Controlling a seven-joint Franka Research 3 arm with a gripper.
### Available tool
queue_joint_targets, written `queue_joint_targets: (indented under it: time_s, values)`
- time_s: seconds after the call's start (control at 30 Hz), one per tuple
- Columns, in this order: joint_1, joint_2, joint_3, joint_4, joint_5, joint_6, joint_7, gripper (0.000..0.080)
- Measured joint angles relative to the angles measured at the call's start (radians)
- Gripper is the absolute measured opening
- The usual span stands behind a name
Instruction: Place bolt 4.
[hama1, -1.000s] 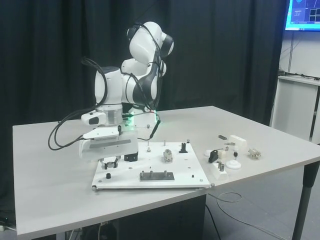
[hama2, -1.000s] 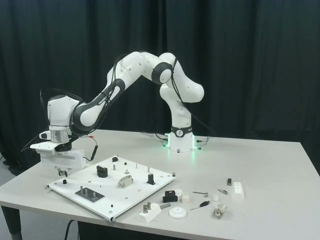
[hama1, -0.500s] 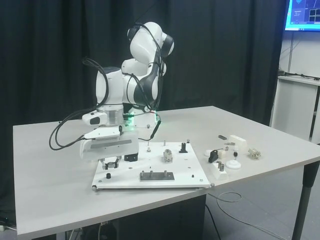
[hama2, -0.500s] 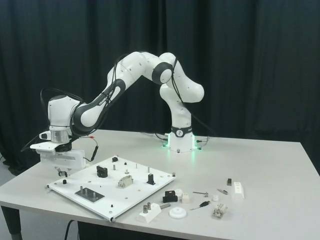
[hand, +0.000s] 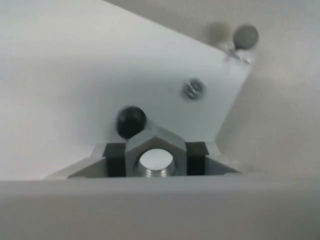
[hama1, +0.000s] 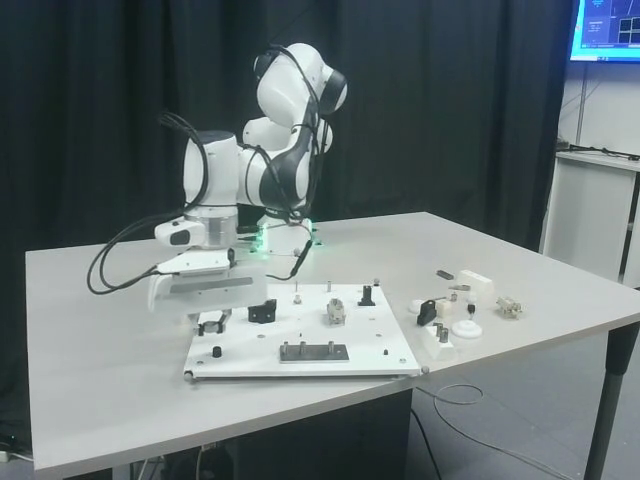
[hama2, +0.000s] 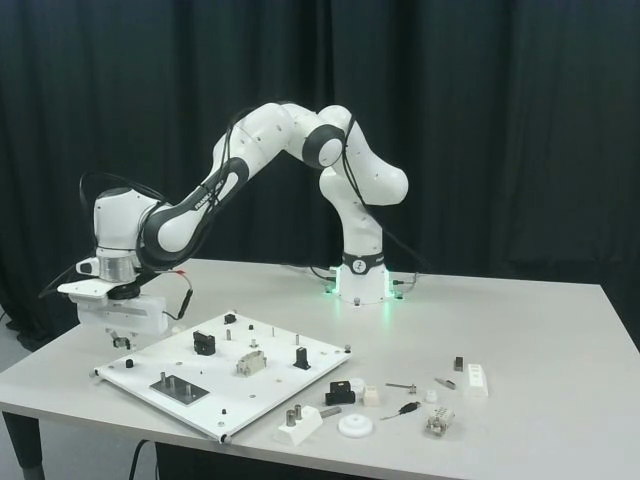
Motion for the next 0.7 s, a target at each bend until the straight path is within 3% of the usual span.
queue_joint_targets:
  time_s: [0.43,0.7]
  values:
    - [-0.005,-0.006,-0.066,-0.063,0.0,0.003,-0.111,0.023]
    - [-0.031,-0.016,-0.072,-0.113,0.009,0.024,-0.187,0.023]
